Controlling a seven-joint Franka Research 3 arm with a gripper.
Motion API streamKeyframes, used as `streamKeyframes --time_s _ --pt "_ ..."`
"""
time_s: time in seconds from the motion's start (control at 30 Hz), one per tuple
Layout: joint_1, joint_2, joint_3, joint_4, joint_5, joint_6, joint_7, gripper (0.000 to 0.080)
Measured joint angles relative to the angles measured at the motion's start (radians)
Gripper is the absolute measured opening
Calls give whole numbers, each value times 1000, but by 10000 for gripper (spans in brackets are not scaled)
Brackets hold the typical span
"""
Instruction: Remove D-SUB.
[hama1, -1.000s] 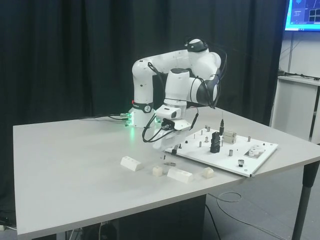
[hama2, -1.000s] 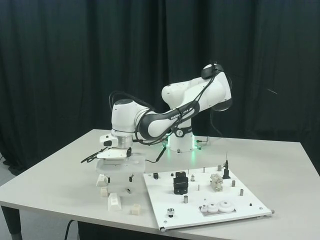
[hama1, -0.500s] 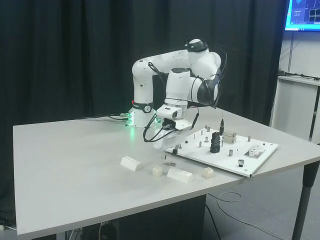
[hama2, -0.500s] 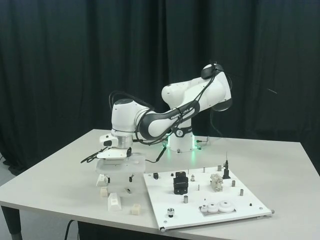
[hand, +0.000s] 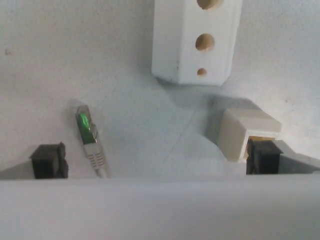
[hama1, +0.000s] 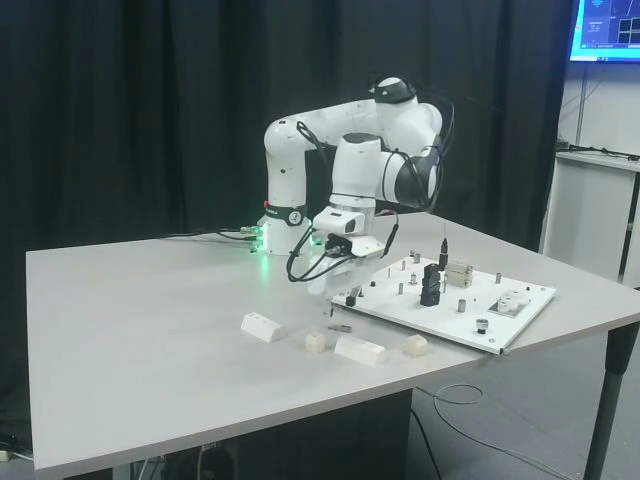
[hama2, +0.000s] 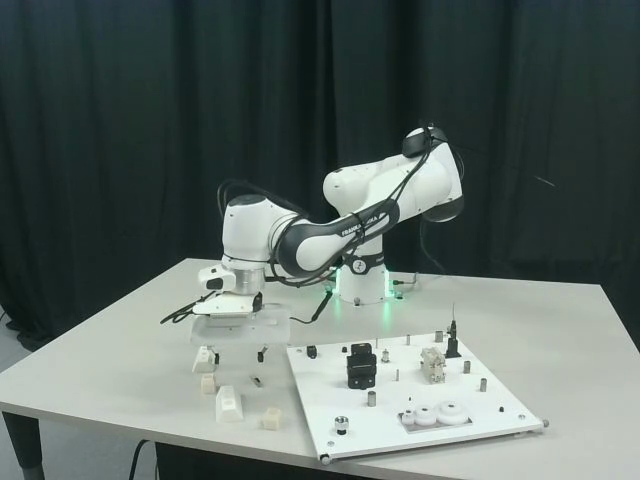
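Observation:
A small grey connector (hand: 90, 140) with a green patch lies loose on the table, seen also in the room views as a tiny connector (hama1: 340, 327) (hama2: 257, 381) just off the white board's edge. My gripper (hand: 155, 159) hangs above it, open, with nothing between the two black fingertips (hand: 47, 161). One fingertip is close beside a small white cube (hand: 247, 132). From the room cameras my gripper (hama1: 341, 296) (hama2: 238, 354) points down at the table beside the white board (hama1: 520, 312) (hama2: 320, 420).
A white block with holes (hand: 195, 40) lies beyond the connector. Several white blocks (hama1: 262, 326) (hama2: 229, 403) sit near the table's front edge. The board carries a black part (hama1: 430, 285) (hama2: 361, 367), pins and white gears (hama2: 435, 414). The arm's base (hama1: 275, 225) stands behind.
The wrist has risen slightly above the table. The connector and the blocks have stayed where they were.

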Motion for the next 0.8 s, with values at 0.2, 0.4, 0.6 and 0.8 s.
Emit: streamKeyframes --time_s 0.2,0.4,0.6,0.8 --pt "0 0 -3 5 0 -8 0 800" --pt "10 -1 -30 8 -2 -61 0 800" --pt "36 -1 -83 8 -15 -161 5 800" --pt "77 -4 -145 3 -29 -266 45 800"
